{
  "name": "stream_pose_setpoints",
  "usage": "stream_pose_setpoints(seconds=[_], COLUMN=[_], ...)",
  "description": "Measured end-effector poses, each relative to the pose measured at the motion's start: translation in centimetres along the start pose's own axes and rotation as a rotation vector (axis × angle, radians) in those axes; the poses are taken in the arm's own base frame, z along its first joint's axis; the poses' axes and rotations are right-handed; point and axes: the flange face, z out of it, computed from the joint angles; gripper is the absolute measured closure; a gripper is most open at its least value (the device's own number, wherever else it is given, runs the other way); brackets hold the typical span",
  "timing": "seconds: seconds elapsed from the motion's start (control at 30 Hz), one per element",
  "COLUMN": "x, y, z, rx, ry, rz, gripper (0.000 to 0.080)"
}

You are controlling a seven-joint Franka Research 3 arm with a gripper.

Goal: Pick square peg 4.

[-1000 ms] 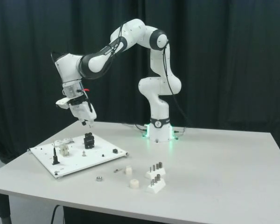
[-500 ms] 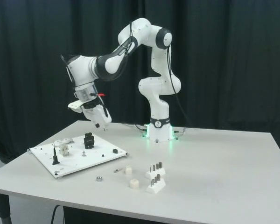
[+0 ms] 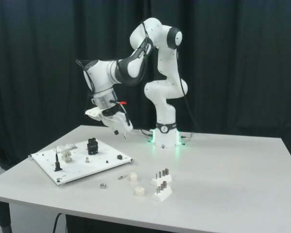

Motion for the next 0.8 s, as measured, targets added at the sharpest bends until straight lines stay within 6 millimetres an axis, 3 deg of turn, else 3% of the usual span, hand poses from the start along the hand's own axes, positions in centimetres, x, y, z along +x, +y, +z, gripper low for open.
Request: stream_pose_setpoints(seconds=[0.8], x=[-7.5], y=[-1.3], z=[6.5], rx=[0.045], ry=[0.064], rz=[0.080], gripper=[0.0003])
